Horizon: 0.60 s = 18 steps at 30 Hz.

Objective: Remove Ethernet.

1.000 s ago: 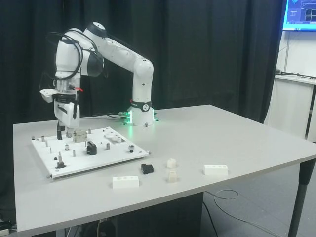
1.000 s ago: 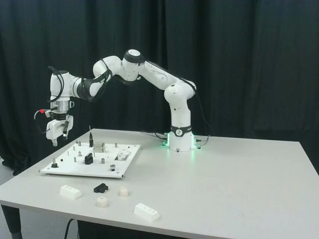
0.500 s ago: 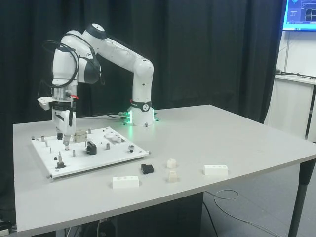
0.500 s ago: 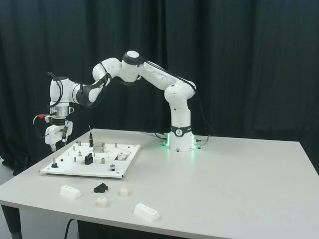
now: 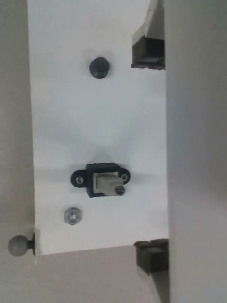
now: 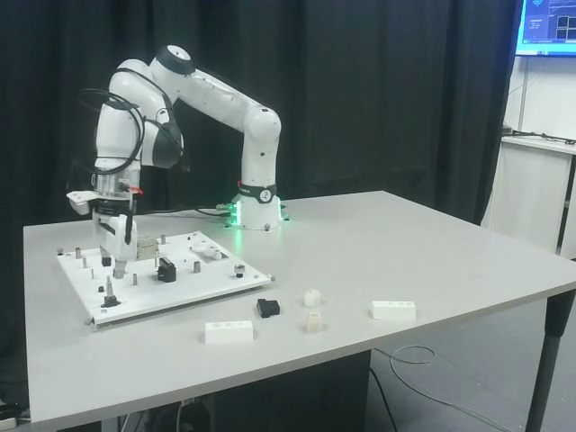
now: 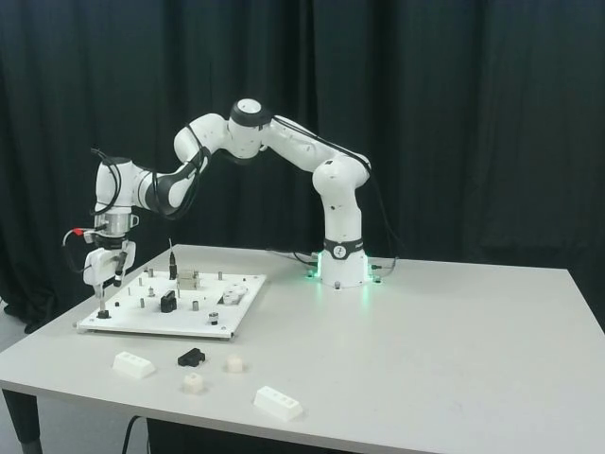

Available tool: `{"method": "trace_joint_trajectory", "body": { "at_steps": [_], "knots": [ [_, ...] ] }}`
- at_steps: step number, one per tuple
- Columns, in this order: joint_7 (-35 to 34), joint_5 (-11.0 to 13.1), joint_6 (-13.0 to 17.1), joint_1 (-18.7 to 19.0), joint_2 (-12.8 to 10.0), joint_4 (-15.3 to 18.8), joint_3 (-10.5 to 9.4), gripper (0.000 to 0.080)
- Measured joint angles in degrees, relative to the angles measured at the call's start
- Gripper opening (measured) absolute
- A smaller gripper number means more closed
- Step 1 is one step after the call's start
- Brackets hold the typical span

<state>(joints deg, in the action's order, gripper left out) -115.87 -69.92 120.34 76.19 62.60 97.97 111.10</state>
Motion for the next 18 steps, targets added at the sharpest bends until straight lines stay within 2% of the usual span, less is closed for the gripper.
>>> {"method": "trace_joint_trajectory", "body": {
  "at_steps": [7,18],
  "knots": [
    [0.0,-0.5,2.0,0.9,0.0,-0.1,1.62,0.08],
    [-0.2,-0.7,2.4,2.7,0.0,-1.1,3.33,0.08]
  ]
}}
